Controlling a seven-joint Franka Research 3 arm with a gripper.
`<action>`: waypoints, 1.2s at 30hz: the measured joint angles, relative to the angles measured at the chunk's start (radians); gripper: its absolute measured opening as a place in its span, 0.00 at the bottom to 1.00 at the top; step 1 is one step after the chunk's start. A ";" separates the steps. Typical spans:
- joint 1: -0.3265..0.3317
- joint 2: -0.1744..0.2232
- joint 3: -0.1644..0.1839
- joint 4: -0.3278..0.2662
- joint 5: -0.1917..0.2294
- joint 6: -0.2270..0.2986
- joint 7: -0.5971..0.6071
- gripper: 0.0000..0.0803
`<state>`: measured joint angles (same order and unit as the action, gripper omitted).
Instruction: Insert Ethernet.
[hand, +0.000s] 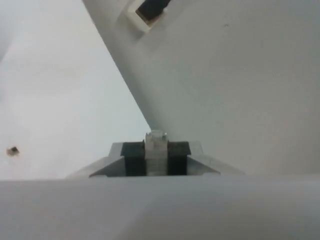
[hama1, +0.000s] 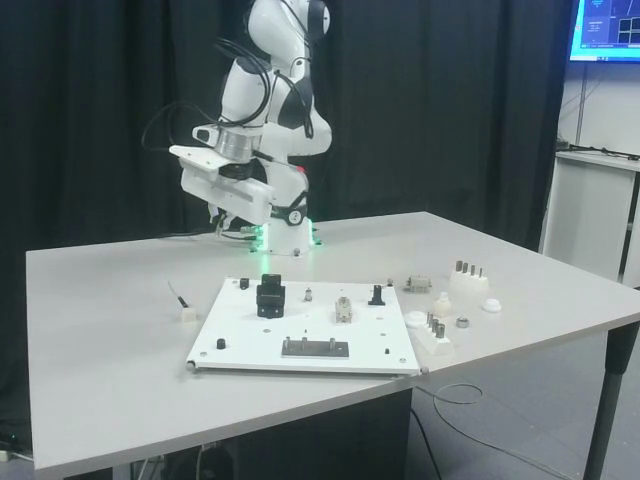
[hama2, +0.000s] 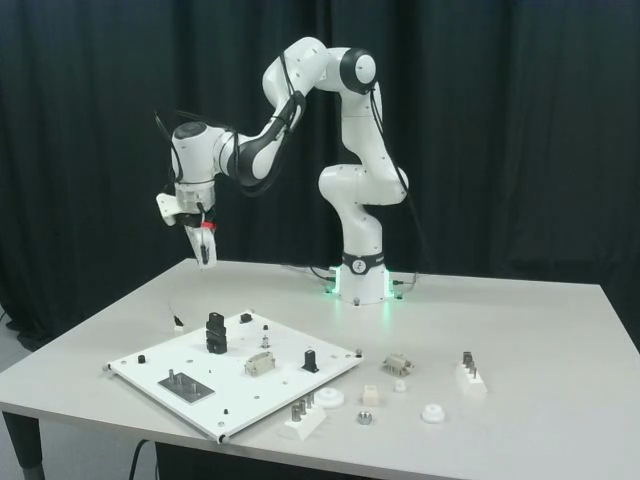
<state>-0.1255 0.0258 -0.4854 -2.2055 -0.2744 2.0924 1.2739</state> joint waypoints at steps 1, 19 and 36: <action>0.000 -0.003 -0.002 -0.002 0.002 0.000 0.015 0.11; 0.000 -0.051 -0.104 -0.033 0.107 0.004 0.060 0.11; 0.000 -0.109 -0.178 -0.088 0.142 0.002 0.059 0.11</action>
